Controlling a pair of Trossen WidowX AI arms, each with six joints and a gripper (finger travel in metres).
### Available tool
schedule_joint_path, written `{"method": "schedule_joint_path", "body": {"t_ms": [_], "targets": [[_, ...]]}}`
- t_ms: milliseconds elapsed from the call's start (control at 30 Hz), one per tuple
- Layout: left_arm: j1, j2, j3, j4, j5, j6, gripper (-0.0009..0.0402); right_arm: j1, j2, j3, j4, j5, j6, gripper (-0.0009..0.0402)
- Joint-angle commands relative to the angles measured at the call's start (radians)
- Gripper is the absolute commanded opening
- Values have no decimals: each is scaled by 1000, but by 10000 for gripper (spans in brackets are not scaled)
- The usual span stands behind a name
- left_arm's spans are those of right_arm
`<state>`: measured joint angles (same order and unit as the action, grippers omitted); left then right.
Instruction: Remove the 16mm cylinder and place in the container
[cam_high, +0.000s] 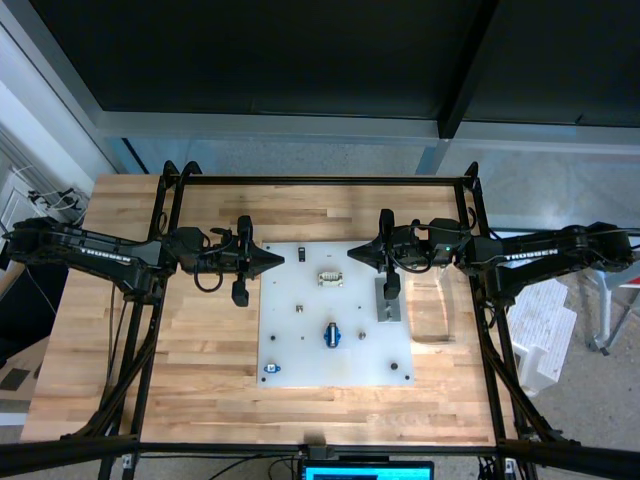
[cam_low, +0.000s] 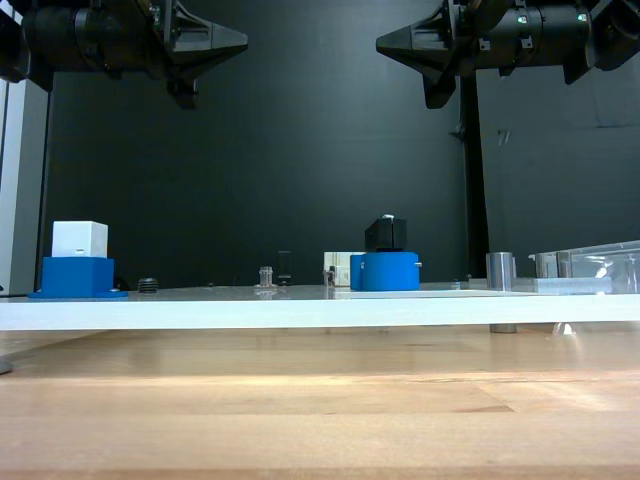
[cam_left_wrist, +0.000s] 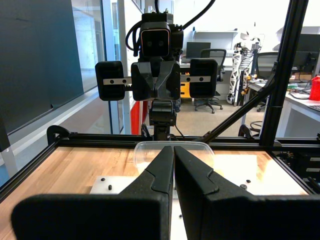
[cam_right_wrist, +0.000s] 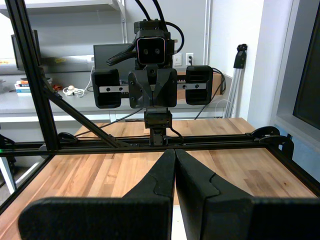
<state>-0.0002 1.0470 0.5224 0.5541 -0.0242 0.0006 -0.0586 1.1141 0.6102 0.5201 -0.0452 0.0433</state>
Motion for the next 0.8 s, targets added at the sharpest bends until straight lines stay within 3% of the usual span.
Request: {"method": "schedule_joint_path", "body": {"t_ms": [33,200,500,800], "targets": [[0,0,0,1,0,0,0,0,0,0,0,-1,3,0],[0,0,0,1,0,0,0,0,0,16,-67,3,61,0],[0,0,0,0,0,0,0,43,31,200,-583,27,61,0],[0,0,0,-1,0,0,0,116,150,388,-949,31,61,0]]}}
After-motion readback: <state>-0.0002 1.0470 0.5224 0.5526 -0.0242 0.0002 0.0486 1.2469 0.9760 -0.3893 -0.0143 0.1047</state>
